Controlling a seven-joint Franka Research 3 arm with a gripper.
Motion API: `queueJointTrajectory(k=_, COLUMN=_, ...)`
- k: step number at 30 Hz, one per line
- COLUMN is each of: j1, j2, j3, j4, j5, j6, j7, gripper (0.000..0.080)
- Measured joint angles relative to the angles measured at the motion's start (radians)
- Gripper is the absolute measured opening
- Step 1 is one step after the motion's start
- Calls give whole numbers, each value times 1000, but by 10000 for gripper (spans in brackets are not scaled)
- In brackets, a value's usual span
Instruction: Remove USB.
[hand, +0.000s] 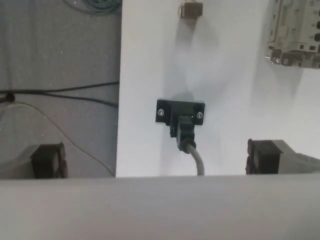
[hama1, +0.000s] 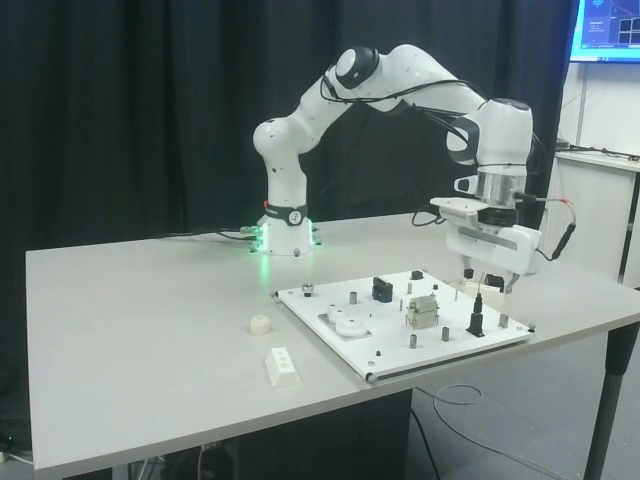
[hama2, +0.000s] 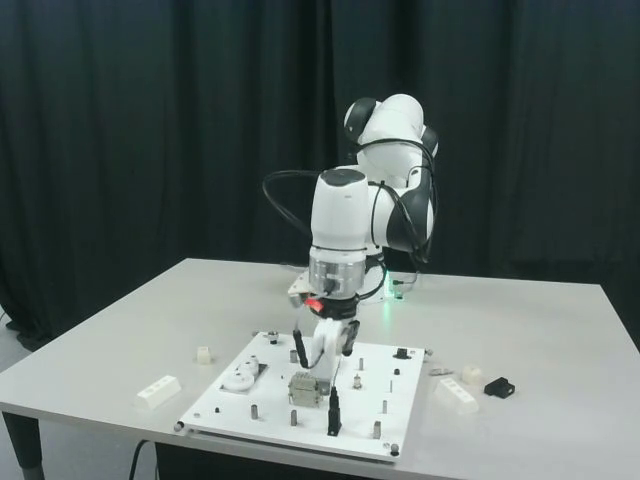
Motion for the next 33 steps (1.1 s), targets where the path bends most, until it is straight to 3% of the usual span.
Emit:
queueJointTrajectory(k=12, j1=-10, j2=32, j3=6, j4=35, j5=0, j6=-48, j7=-30, gripper=800)
queueJointTrajectory(k=33, j1=-51, j2=36, j3=51, j4=43, j5=14, j6=-37, j7=-28, gripper=800)
